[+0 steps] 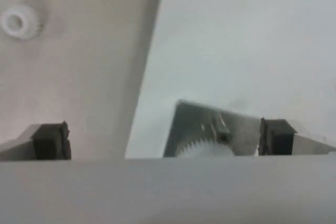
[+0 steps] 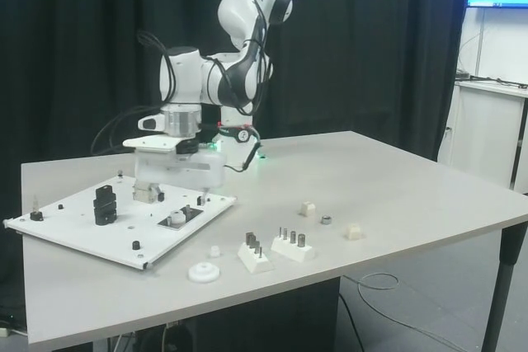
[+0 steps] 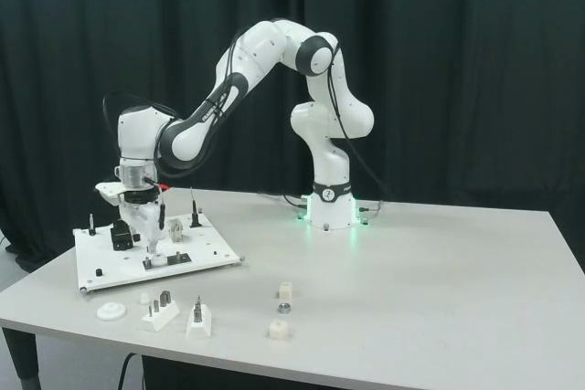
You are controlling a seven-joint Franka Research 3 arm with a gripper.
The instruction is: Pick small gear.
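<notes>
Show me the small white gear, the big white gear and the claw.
Small white gear (image 2: 214, 251), first room view, its top face.
Big white gear (image 2: 202, 272), first room view, centre of its flat top.
Claw (image 1: 163, 142), wrist view, midway between its black fingertips.

I count two loose white gears on the table: one small gear (image 2: 214, 251) and one large gear (image 2: 201, 271). Two white peg blocks (image 2: 255, 256) sit beside them, then two small cubes (image 2: 308, 208), one ring (image 2: 327, 220), and one white board (image 2: 82, 232) under my gripper.
</notes>
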